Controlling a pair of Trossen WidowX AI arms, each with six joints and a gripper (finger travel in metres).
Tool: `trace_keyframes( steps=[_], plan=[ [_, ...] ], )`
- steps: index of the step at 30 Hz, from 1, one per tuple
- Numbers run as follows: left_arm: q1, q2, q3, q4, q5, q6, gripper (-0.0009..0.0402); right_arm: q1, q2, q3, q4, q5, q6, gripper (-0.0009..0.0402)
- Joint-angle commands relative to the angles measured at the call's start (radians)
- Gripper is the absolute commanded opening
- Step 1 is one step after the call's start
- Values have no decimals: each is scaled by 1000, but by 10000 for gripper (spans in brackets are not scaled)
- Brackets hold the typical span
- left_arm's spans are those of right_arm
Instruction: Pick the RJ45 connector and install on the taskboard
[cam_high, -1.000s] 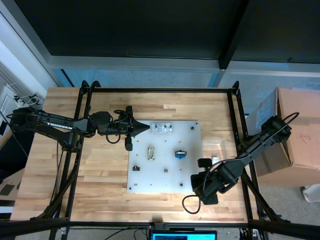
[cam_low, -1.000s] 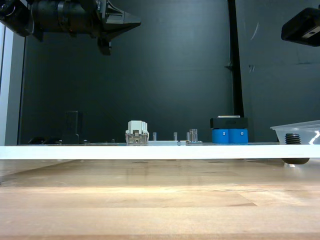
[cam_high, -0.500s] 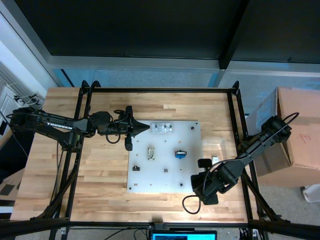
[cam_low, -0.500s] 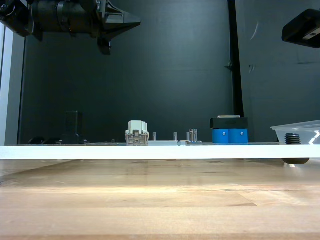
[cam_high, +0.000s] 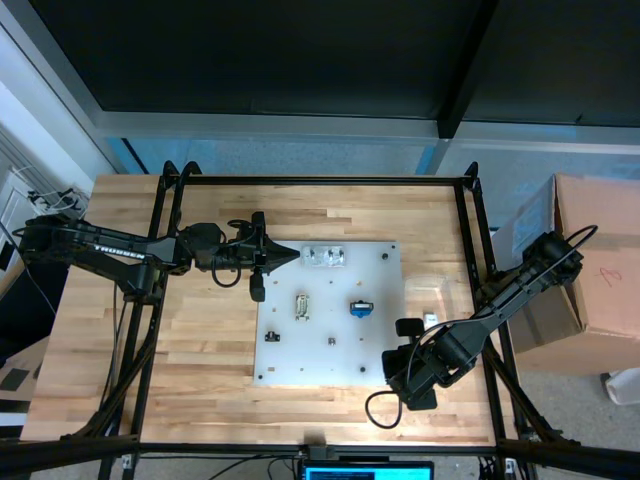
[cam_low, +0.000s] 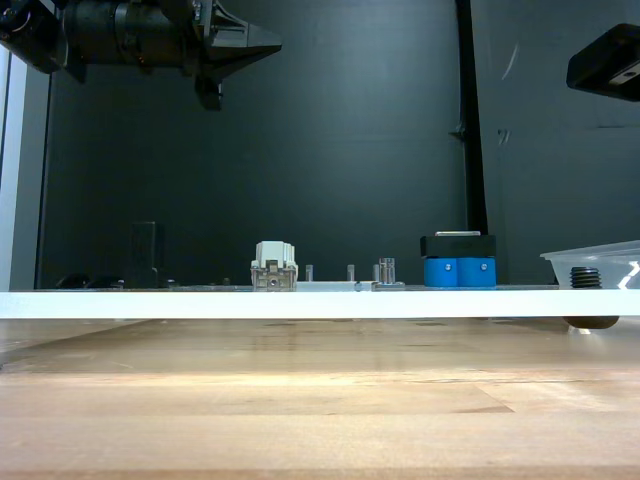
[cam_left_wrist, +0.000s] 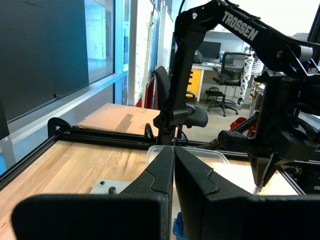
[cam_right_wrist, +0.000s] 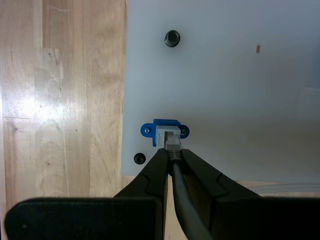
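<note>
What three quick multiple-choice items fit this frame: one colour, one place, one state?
1. What colour is the port mount on the board?
A. Blue
B. Red
C. Yellow

2. Where is the RJ45 connector?
A. Seated fully in the port mount
B. Held in the right claw, above the board
C. Lying loose on the board

3. How is the left claw, raised over the board's far left part?
A. Wide open
B. Shut on the connector
C. Shut, empty

Key:
1 A: the mount shows blue in the right wrist and low views.
2 B: the right wrist view shows the connector pinched between the fingers, and the low view shows that claw high off the board.
3 C: its fingers meet with nothing between them.
</note>
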Motion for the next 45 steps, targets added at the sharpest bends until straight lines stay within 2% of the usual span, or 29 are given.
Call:
trace_keyframes(
  steps=[1,25,31,45],
  plan=[
    [0,0,0,0,0,0,0,0,0,0,3,1,-1,0],
    [0,0,0,0,0,0,0,0,0,-34,53,0,0,0],
    [0,0,0,0,0,0,0,0,0,-96,130,-29,9,0],
    [0,0,0,0,0,0,0,-3,-2,-106,140,-26,10,3]
  ],
)
